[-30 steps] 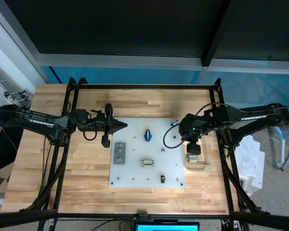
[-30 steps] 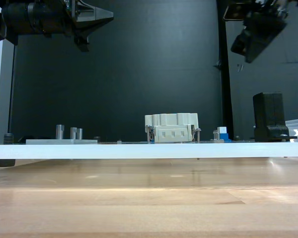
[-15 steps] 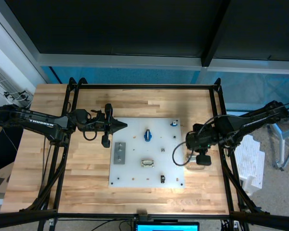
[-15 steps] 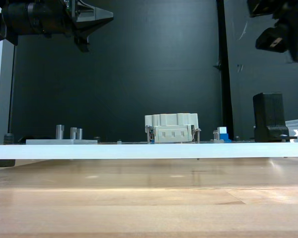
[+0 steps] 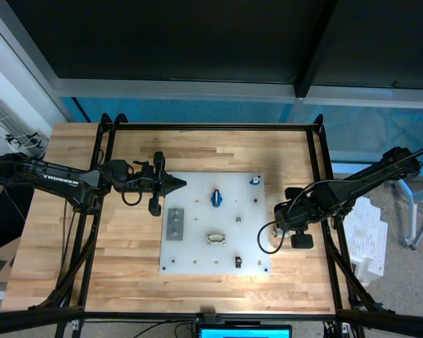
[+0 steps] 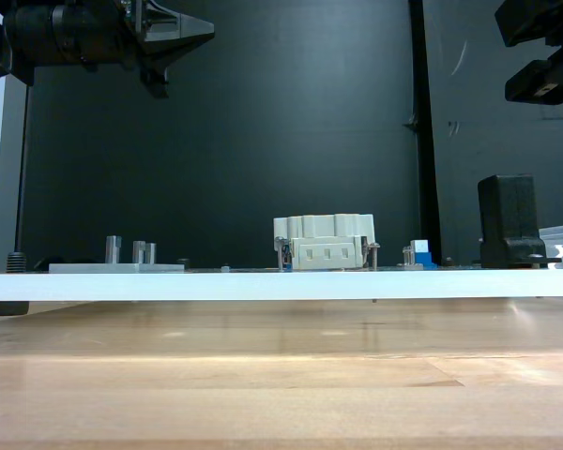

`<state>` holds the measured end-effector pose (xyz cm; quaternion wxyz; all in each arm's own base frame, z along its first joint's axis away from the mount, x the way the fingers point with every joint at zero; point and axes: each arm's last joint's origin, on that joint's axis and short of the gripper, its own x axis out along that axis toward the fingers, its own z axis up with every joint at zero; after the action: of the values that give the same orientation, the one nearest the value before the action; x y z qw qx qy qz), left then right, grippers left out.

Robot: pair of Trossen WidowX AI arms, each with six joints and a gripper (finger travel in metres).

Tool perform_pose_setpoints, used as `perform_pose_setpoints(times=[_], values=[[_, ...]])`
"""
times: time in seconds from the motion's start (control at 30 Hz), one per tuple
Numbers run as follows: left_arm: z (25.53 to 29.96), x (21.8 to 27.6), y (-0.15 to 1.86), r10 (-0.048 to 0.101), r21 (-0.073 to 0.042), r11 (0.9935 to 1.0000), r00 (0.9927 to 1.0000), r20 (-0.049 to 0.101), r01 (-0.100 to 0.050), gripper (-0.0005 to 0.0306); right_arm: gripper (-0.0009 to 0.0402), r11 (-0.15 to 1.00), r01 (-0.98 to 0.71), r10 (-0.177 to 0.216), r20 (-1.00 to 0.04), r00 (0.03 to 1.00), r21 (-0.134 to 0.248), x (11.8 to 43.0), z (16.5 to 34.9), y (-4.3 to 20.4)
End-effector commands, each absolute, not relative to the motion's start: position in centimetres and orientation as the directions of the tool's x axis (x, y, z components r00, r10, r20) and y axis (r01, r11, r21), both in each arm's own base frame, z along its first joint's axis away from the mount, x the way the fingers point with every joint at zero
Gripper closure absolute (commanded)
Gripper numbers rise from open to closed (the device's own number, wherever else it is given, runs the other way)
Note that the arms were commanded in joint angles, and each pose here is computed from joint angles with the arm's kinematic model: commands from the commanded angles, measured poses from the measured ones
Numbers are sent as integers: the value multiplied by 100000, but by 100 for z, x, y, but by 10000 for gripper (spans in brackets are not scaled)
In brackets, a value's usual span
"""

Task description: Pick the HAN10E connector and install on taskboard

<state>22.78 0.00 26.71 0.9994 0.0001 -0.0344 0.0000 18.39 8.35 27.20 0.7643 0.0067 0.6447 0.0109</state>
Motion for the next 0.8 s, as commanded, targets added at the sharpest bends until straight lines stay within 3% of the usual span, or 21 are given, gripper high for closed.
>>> perform_pose_setpoints(times=[0.03, 0.2, 0.33, 0.8], values=[[2671, 2279, 0, 38, 18, 100000, 99763, 6880, -39, 300, 322, 99990, 458, 1229, -98509, 17162, 1327, 1837, 2710, 834], [2671, 2279, 0, 38, 18, 100000, 99763, 6880, -39, 300, 250, 99951, 3005, -1428, -98278, 18424, -889, 1833, 2661, 847], [2671, 2279, 0, 0, 18, 100000, 99763, 6880, -1, 300, 209, 99968, 2448, -1098, -98077, 19488, -633, 1838, 2578, 862], [2671, 2279, 0, 0, 18, 100000, 99760, 6918, -1, 300, 133, 99966, 2331, -1600, -98283, 18380, -1191, 1822, 2269, 886]])
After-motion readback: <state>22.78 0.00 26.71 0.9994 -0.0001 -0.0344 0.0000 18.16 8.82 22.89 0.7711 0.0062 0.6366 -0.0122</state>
